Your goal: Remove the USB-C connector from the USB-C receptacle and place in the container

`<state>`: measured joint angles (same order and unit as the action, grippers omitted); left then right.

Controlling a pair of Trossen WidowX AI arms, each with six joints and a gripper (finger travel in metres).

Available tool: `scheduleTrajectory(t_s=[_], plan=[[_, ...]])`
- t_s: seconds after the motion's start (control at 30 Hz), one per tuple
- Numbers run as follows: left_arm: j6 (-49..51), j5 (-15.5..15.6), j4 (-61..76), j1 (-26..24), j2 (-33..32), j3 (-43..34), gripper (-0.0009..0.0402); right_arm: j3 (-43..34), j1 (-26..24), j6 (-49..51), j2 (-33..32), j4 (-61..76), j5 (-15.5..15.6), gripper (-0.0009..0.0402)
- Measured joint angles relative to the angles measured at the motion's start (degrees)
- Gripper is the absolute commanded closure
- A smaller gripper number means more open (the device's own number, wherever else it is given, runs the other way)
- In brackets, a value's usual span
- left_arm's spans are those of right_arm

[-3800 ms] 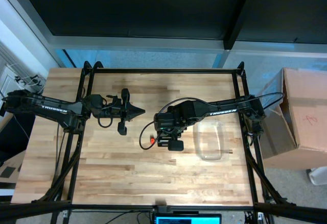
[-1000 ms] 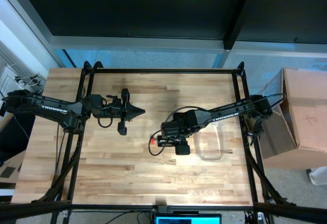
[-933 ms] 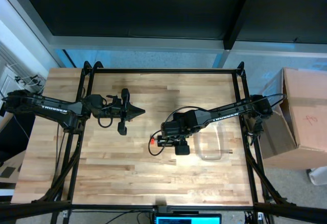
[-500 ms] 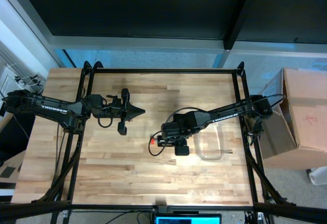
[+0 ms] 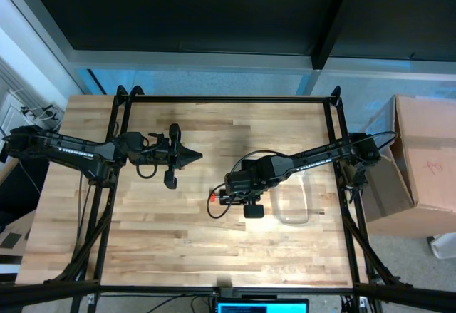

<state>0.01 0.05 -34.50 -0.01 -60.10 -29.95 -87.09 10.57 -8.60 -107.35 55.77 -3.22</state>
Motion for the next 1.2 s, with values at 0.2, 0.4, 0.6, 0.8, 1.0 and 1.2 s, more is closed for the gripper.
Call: scheduleTrajectory(t_s=[0.2,0.4,0.6,0.8,1.0,1.2], plan=[[0.0,0.0,0.0,0.0,0.0,0.0,0.0393,0.0,0.0,-0.1,0.1,0.0,-0.1,0.0392],[0.0,0.0,0.0,0.0,0.0,0.0,0.0393,-1.2,0.0,-0.1,0.2,1.3,-0.2,0.0393],[0.0,0.0,0.0,0.0,0.0,0.0,0.0393,-3.7,0.0,-0.1,0.5,3.7,-0.6,0.0394],[0.0,0.0,0.0,0.0,0.0,0.0,0.0393,-5.7,0.1,0.0,1.2,5.5,-0.4,0.0393],[0.0,0.0,0.0,0.0,0.0,0.0,0.0393,-6.1,0.0,0.1,2.3,5.8,-0.4,0.0393],[0.0,0.0,0.0,0.0,0.0,0.0,0.0393,-3.8,0.6,0.1,6.4,5.8,-0.2,0.0393]])
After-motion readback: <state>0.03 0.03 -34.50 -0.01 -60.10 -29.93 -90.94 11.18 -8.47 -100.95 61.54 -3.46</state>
